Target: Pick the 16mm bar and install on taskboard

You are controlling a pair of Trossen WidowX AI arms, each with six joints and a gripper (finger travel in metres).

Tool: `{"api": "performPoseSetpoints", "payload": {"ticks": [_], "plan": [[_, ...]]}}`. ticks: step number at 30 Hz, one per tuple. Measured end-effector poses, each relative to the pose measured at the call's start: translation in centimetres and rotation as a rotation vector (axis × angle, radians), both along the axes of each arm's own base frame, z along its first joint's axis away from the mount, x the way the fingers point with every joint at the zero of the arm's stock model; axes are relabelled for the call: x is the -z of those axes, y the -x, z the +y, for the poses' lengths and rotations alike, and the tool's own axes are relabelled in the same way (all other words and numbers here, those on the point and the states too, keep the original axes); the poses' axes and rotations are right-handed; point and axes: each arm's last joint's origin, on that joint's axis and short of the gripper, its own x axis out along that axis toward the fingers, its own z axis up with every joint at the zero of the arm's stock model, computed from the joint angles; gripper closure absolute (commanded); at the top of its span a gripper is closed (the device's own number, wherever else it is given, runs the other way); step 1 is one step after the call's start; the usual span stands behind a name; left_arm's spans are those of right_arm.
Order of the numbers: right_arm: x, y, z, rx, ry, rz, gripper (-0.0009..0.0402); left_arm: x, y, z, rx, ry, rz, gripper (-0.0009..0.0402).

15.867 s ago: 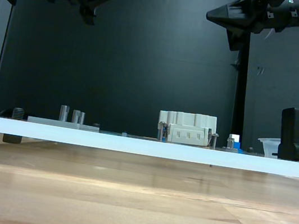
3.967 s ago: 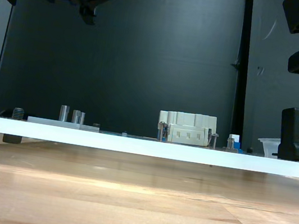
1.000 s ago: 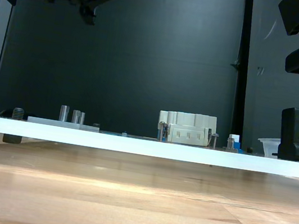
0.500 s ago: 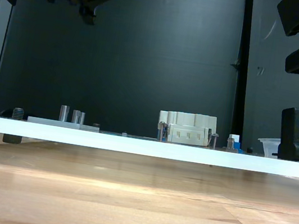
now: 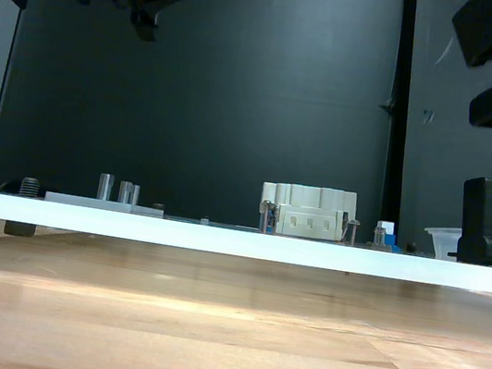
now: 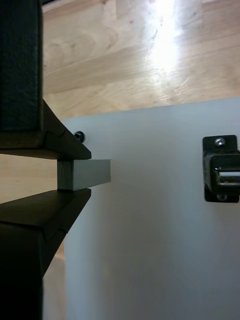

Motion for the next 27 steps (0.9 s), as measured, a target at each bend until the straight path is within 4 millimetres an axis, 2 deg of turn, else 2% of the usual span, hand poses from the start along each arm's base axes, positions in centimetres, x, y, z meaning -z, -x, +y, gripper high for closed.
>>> {"api": "performPoseSetpoints", "payload": {"ticks": [14, 27], "plan": [[0.1, 0.0, -0.1, 0.009, 0.001, -0.006, 0.0391, 0.0, 0.0, 0.0, 0.000, 0.000, 0.000, 0.0393], [1.4, 0.2, -0.2, 0.010, -0.001, -0.023, 0.0391, 0.0, 0.0, 0.0, 0.000, 0.000, 0.000, 0.0393]]}}
